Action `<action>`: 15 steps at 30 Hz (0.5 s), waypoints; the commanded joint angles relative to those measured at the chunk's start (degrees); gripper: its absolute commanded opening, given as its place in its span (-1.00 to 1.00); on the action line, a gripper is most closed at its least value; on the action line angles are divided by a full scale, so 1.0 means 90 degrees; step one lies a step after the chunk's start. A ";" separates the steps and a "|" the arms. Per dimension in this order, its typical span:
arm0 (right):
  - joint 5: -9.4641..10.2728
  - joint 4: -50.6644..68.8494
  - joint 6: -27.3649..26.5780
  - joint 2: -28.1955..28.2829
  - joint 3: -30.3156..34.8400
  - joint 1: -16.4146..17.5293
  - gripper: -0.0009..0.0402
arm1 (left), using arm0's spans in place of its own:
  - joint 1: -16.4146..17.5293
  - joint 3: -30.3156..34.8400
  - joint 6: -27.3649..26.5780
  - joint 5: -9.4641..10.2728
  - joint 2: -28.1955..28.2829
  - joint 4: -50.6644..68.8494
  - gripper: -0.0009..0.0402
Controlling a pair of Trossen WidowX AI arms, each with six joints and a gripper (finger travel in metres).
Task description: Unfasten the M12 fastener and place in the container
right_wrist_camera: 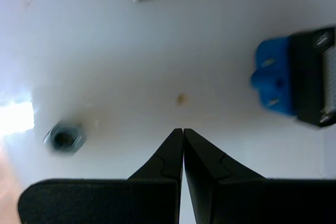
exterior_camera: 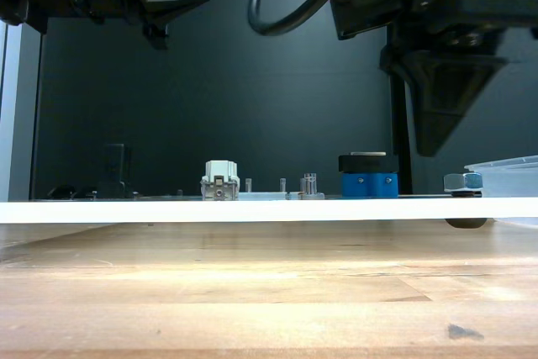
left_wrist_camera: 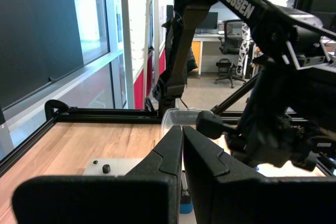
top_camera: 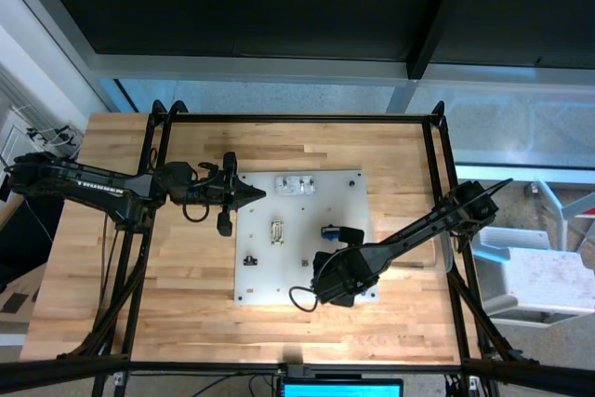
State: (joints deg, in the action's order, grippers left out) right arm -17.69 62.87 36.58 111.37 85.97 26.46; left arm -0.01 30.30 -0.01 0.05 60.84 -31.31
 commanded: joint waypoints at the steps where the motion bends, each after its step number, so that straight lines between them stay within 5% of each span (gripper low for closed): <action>1: 0.0204 -0.0024 0.0017 -0.0017 0.0012 -0.0019 -0.96 | 0.0000 0.0002 0.0000 -0.0002 0.0002 -0.0017 -0.96; 6: 0.1047 -0.0253 0.0010 -0.0019 0.0012 -0.0010 -0.96 | 0.0002 0.0002 0.0000 0.0007 -0.0005 -0.0012 -0.96; 11: 0.2290 -0.0831 -0.0148 -0.0019 -0.0017 -0.0005 -0.96 | 0.0000 0.0002 0.0000 -0.0005 0.0005 0.0000 -0.96; 15: 0.2475 -0.0950 -0.0335 -0.0015 -0.0044 -0.0007 -0.96 | 0.0002 0.0002 0.0000 0.0002 0.0000 -0.0015 -0.96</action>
State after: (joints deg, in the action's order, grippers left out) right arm 4.56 54.43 34.24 111.13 85.67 26.37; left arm -0.01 30.30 -0.01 0.05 60.84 -31.38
